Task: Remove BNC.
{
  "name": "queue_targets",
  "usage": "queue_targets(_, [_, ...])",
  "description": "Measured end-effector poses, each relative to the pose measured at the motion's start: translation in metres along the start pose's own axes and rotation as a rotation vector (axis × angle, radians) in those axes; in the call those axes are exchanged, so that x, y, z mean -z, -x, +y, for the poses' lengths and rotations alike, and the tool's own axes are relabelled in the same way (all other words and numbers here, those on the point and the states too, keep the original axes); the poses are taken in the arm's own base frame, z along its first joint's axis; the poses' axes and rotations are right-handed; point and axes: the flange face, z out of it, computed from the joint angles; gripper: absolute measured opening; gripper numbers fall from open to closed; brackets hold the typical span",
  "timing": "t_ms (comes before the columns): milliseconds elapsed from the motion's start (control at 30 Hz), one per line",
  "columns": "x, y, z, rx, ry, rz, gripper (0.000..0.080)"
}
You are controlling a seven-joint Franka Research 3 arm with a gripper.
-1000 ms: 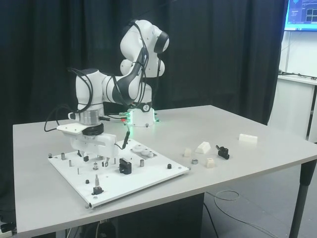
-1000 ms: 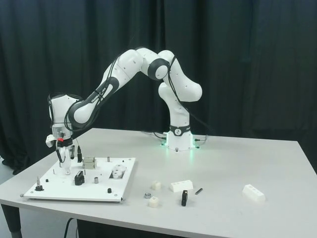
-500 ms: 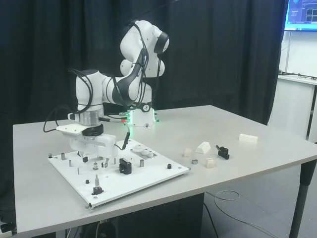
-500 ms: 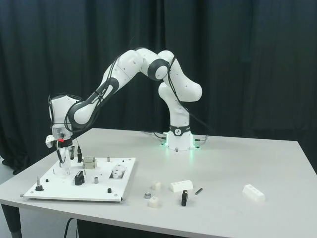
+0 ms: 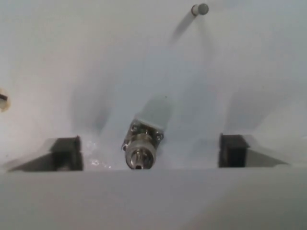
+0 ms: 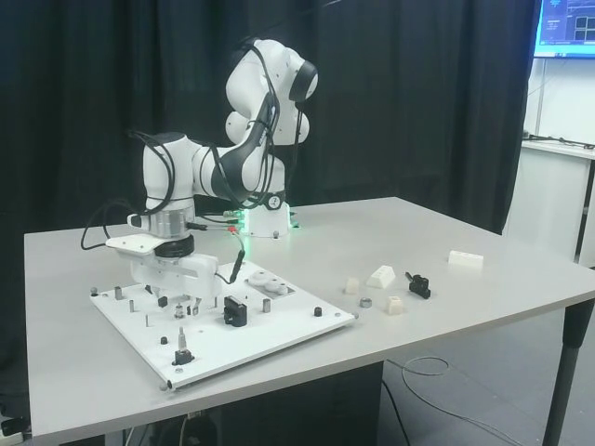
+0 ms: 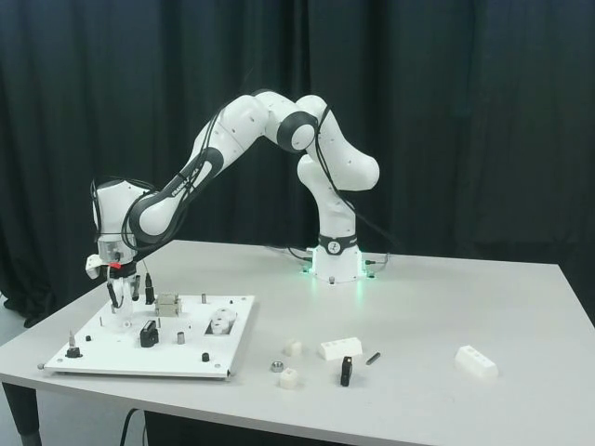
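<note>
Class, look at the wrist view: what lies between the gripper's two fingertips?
The metal BNC connector stands between them on the white board, touching neither; the wrist view shows this.

White arm: extended low from its base, elbow raised, wrist vertical. Gripper: pointed straight down, black fingertips spread wide apart, nothing between them gripped.

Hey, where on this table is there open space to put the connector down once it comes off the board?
Bare grey table runs between the robot base and the lone white block. The white board is crowded with pegs and fixtures under the gripper, and the small loose parts beside it crowd the near middle.
</note>
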Motion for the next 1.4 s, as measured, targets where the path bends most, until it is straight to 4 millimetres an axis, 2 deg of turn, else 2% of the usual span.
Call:
queue_targets(133, [-0.0004,0.0008,-0.0001,0.001,0.001,-0.002,0.0664])
queue_targets(167, [-0.0004,0.0010,-0.0002,0.001,0.002,-0.002,0.0502])
queue_targets(333, [-0.0008,0.0022,-0.0006,0.001,0.003,-0.004,0.0502])
queue_targets(367, [-0.0008,0.0026,-0.0008,0.001,0.003,-0.004,0.0302])
queue_targets(533, [-0.0007,0.0043,-0.0020,0.001,0.002,-0.005,0.0302])
queue_targets(567, [-0.0008,0.0043,-0.0020,0.001,0.002,-0.005,0.0124])
queue_targets(1000, [-0.0010,0.0042,-0.0020,0.030,0.002,-0.004,0.0126])
queue_targets(1400, [-0.0014,0.0041,-0.0018,0.291,0.002,-0.004,0.0125])
